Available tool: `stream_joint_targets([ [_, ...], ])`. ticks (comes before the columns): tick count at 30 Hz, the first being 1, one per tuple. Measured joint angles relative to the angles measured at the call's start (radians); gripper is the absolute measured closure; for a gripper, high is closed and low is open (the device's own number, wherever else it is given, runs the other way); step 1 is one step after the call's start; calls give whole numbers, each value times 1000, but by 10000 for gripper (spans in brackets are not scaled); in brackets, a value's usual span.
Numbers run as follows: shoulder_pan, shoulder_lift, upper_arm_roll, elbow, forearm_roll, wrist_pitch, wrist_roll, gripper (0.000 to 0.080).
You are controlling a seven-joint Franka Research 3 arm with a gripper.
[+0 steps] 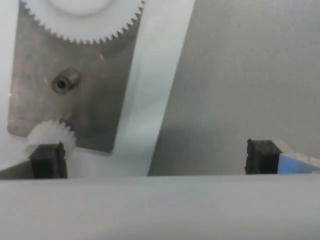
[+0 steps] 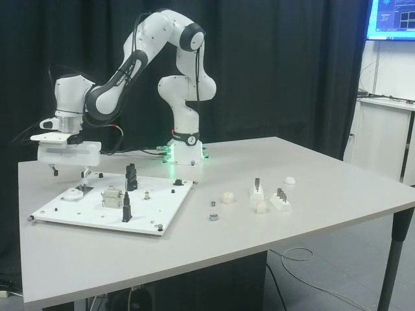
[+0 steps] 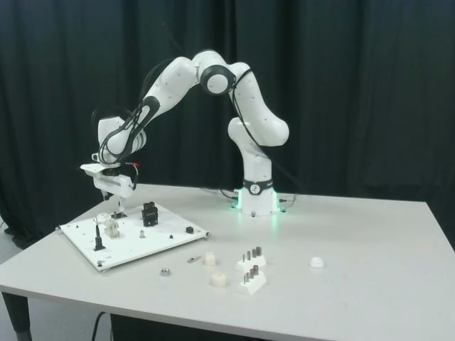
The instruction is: Insert small gear.
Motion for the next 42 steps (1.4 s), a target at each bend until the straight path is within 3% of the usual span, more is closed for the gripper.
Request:
stream_joint_targets([
  [42,-12,12,11,12,-1,-7,-9,3],
])
